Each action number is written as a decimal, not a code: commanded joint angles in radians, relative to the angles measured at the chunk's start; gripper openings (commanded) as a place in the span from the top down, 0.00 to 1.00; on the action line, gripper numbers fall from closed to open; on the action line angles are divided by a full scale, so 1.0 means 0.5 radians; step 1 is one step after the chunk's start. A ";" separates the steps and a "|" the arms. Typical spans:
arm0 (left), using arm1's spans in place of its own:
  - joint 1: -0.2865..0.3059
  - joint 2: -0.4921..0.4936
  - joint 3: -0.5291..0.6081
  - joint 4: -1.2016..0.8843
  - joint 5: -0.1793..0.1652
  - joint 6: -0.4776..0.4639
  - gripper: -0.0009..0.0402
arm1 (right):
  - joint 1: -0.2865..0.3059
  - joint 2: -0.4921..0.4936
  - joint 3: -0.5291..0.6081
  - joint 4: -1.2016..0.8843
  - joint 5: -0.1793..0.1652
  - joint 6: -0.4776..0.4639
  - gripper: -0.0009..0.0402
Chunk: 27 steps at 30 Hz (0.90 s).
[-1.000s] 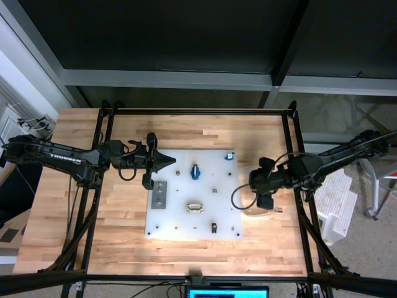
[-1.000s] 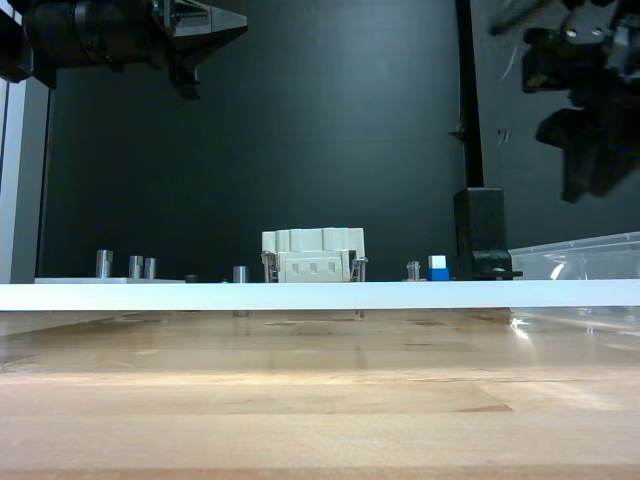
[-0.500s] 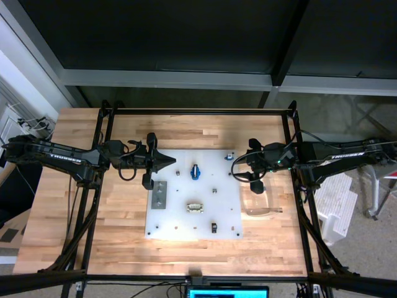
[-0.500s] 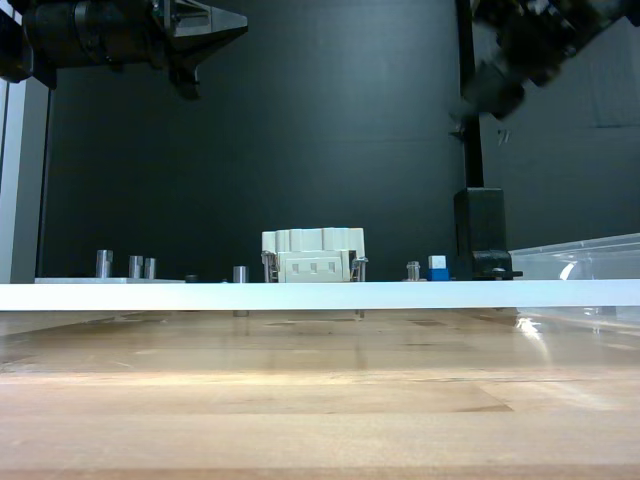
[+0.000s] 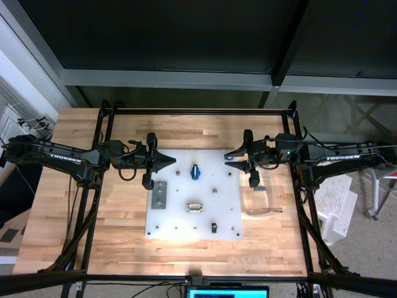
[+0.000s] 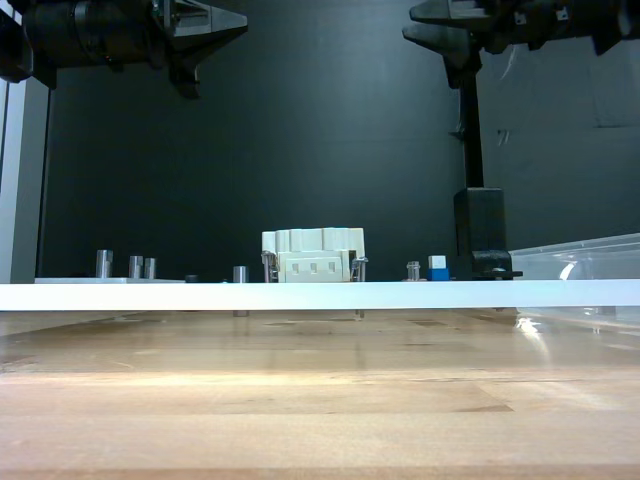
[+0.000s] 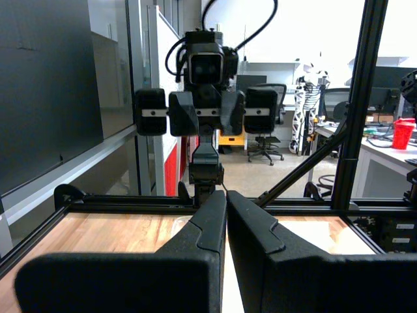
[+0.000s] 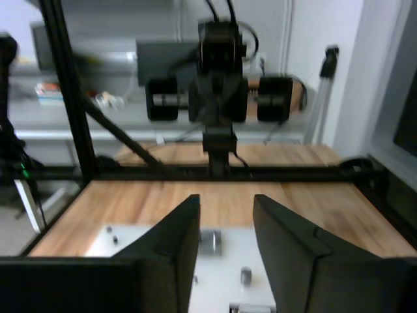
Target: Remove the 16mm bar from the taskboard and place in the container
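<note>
High above the taskboard (image 5: 186, 217), both grippers hang level, probably to stay clear of it.
At centre-left the left gripper (image 5: 171, 162), jaws together, looks parked. The right gripper (image 5: 231, 158), jaws apart around nothing, hovers over the board's upper-right corner, beside the container (image 5: 265, 197) at centre-right. The 16mm bar is too small to find.

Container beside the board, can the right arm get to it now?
Probably yes. The right gripper hangs open above the far right corner of the taskboard, with nothing between it and the container. The left gripper, shut, hangs over the far left edge.
</note>
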<state>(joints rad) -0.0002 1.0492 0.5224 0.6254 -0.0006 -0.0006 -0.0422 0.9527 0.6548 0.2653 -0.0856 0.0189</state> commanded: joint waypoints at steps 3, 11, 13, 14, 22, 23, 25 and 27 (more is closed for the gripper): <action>0.000 0.000 0.001 0.001 0.001 0.000 0.98 | -0.151 0.002 -0.015 0.086 -0.153 0.042 0.83; 0.000 0.000 0.001 0.000 0.001 0.000 0.98 | -0.158 0.008 -0.121 0.243 -0.074 0.094 0.97; 0.000 0.000 0.001 0.000 0.001 0.000 0.98 | -0.156 0.008 -0.139 0.246 -0.005 0.085 0.98; 0.000 0.000 0.001 0.000 0.001 0.000 0.98 | -0.156 0.008 -0.140 0.247 0.017 0.082 0.98; 0.000 0.000 0.001 0.000 0.001 0.000 0.98 | -0.096 0.008 -0.143 0.291 0.009 0.072 0.98; 0.001 0.000 0.001 0.000 0.001 0.000 0.98 | -0.090 0.008 -0.143 0.289 0.011 0.072 0.98; 0.001 0.000 0.001 0.000 0.001 0.001 0.98 | -0.088 0.008 -0.143 0.291 0.012 0.073 0.98; 0.000 0.000 0.001 0.001 0.001 0.000 0.98 | -0.085 0.008 -0.143 0.291 0.014 0.076 0.98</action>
<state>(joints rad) -0.0002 1.0492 0.5224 0.6254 -0.0006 -0.0006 -0.0853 0.9562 0.5831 0.4122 -0.0799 0.0544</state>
